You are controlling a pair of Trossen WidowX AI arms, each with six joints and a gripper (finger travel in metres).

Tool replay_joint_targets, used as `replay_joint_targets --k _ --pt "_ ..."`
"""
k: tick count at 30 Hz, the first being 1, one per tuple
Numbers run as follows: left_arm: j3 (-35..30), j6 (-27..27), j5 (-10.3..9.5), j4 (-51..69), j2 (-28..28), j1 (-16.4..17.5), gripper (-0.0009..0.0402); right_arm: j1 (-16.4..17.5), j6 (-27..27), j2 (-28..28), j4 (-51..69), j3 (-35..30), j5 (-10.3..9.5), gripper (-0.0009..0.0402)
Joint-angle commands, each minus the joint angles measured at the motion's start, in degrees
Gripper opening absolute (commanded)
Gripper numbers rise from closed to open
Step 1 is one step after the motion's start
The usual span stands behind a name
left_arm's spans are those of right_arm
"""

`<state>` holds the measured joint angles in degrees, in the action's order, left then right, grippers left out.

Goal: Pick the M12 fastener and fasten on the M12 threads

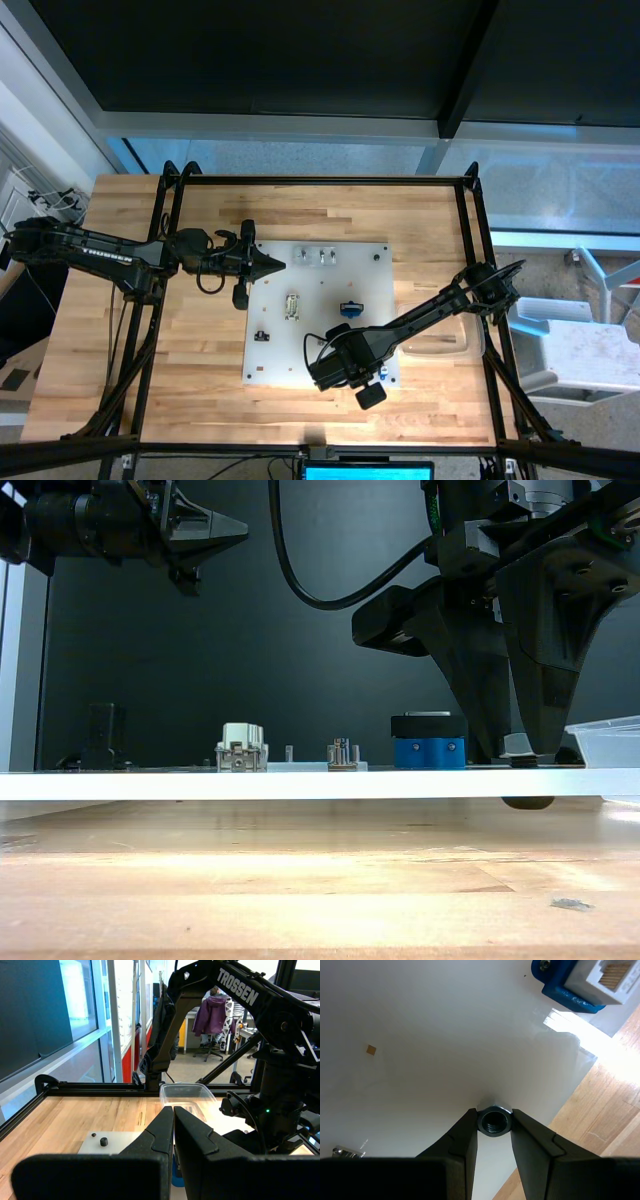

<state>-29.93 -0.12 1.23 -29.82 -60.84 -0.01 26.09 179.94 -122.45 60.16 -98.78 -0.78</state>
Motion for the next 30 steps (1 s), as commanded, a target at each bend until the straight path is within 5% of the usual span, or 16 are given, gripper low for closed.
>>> replay_joint_targets --k 1,16,25,30 --pt "-0.02 0.02 0.02 -0.02 -0.02 0.0 0.0 -0.07 0.11 0.0 -0.02 -0.04 0.24 0.0015" --pt "-0.02 0.02 0.02 -0.02 -0.02 0.0 0.0 0.04 0.13 0.66 -0.17 -0.04 -0.35 0.0159" --pt "-0.02 0.02 0.02 -0.02 -0.02 0.0 0.0 0.2 -0.02 4.0 -0.55 -0.04 -0.83 0.0186" --pt "-0.02 0.02 0.02 -0.02 -0.02 0.02 0.0 0.31 -5.92 6.4 -0.81 -0.04 -0.96 0.0185"
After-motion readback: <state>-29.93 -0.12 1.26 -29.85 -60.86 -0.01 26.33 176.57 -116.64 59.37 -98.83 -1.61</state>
